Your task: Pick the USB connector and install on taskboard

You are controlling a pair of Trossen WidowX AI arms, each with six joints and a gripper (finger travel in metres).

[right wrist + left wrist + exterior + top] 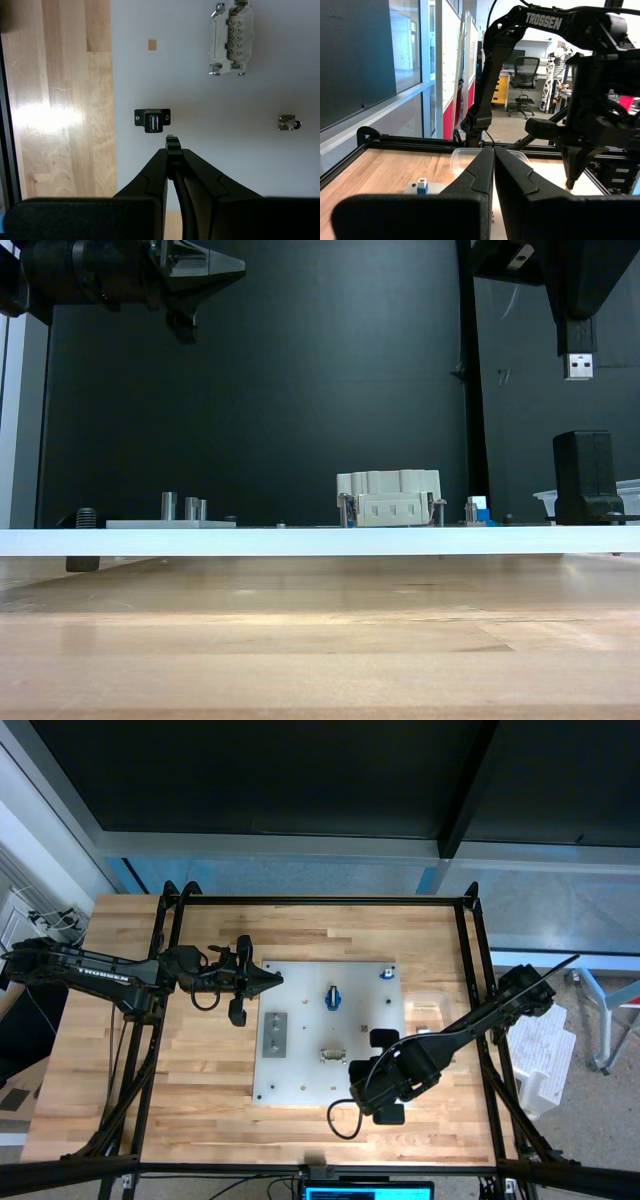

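Observation:
My right gripper [577, 328] hangs over the right side of the taskboard [300, 1080], shut on the USB connector [577, 362], whose metal tip points down. The plug [172, 146] hovers just short of the small black socket [152, 120] on the white plate [235, 155]. In the low view the black socket [585, 478] stands a clear gap below the plug. The right gripper [384, 1082] hides the plug from above. My left gripper [272, 980] is shut and empty, raised beside the board's far left edge, its closed fingertips [490, 160] pointing across the board.
The board carries a grey block [274, 1032], a blue part [332, 997] and a beige multi-pin connector [231, 37]. A clear plastic tray [430, 1010] lies right of the board. A black cable [340, 1120] loops below the right gripper. A black frame surrounds the wooden table.

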